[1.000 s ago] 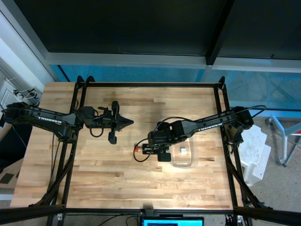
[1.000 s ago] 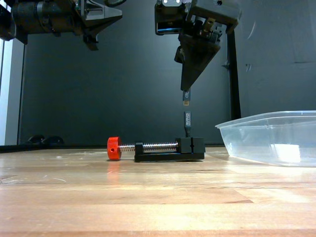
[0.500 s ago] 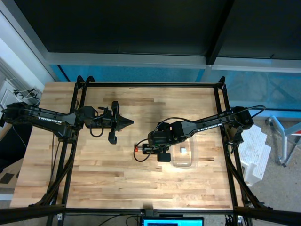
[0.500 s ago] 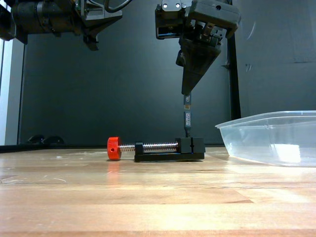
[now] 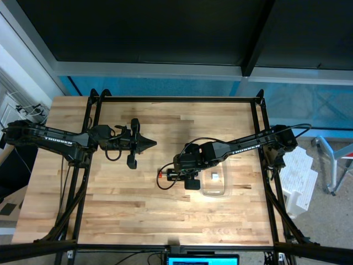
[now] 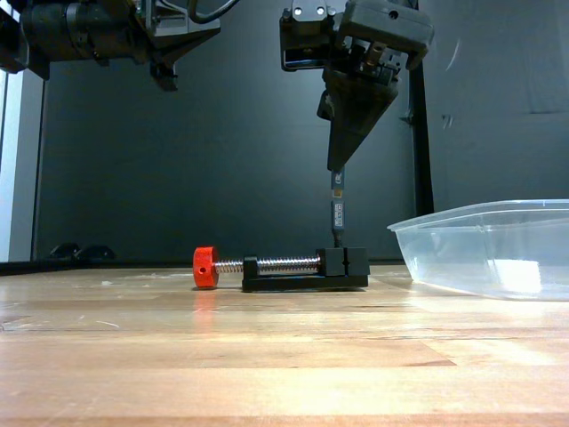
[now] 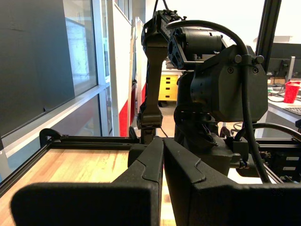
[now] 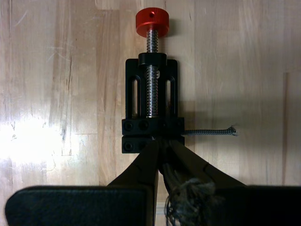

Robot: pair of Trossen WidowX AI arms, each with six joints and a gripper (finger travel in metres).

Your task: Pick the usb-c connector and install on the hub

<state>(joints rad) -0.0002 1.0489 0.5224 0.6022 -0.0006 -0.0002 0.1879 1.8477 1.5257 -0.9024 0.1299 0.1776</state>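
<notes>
My gripper (image 7: 163,143) is closed: the two black fingers (image 7: 141,174) meet along a narrow seam with nothing between them. Just beyond the fingertips stands the right arm (image 7: 211,89), black, with a cable (image 7: 243,94) looped over its housing. A black frame rail (image 7: 89,140) borders the wooden bench (image 7: 70,165). Further back are a window (image 7: 80,47), a yellow cabinet (image 7: 168,87) and a red object (image 7: 292,92).

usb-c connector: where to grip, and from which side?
Its flat upper body, from straight above: the usb-c connector stands upright, lower end at the hub clamped in the vise. The right pincer is shut on it that way. The left pincer hangs shut, high at left.
</notes>
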